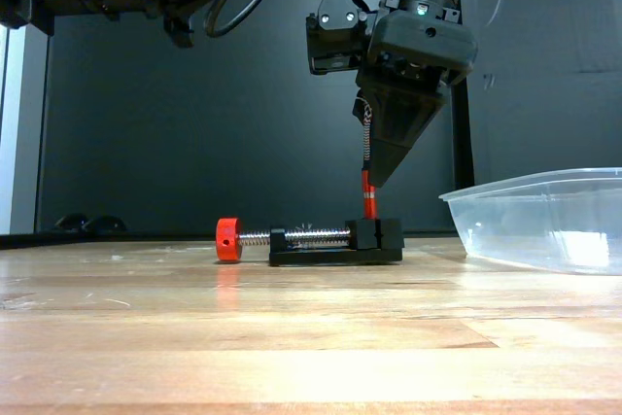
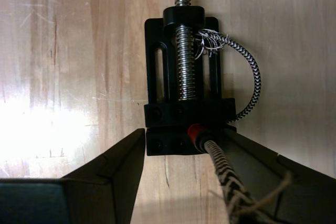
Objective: Remove the RCA connector from the receptacle and place in the container
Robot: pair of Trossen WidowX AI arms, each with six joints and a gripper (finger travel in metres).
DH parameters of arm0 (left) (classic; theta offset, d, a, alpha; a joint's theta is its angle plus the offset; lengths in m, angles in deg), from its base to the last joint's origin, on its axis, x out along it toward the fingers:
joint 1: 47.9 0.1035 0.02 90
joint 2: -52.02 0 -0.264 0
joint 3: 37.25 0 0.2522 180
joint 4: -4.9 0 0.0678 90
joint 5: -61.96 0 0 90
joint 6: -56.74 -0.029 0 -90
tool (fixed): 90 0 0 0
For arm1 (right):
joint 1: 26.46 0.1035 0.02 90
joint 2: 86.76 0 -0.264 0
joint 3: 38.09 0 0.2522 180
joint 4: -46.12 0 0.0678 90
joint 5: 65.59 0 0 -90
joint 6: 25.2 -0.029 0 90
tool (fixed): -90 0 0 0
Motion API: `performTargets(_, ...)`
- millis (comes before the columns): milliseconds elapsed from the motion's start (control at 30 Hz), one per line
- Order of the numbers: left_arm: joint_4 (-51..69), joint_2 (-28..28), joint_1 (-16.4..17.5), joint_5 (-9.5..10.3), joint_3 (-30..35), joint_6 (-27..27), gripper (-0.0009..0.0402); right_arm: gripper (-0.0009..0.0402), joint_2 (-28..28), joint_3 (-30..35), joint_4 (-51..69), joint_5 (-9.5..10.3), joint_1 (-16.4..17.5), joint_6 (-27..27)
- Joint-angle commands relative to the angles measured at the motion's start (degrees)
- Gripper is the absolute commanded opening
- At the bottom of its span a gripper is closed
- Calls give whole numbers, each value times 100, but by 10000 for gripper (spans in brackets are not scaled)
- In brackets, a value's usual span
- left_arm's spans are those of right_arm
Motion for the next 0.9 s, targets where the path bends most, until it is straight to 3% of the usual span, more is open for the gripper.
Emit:
performTargets(33,0,0,2,0,0,-2,0,162,7,-7,-7,-17,0,-7)
performTargets(300,0,-2,2,0,0,-2,0,104,9,-7,-57,-26,-2,-4)
performTargets(433,0,-2,0,0,0,-2,0,81,9,-7,-61,-155,-7,0)
performTargets(900,0,-2,2,0,0,-2,0,8,44,-7,-52,-105,-28,0)
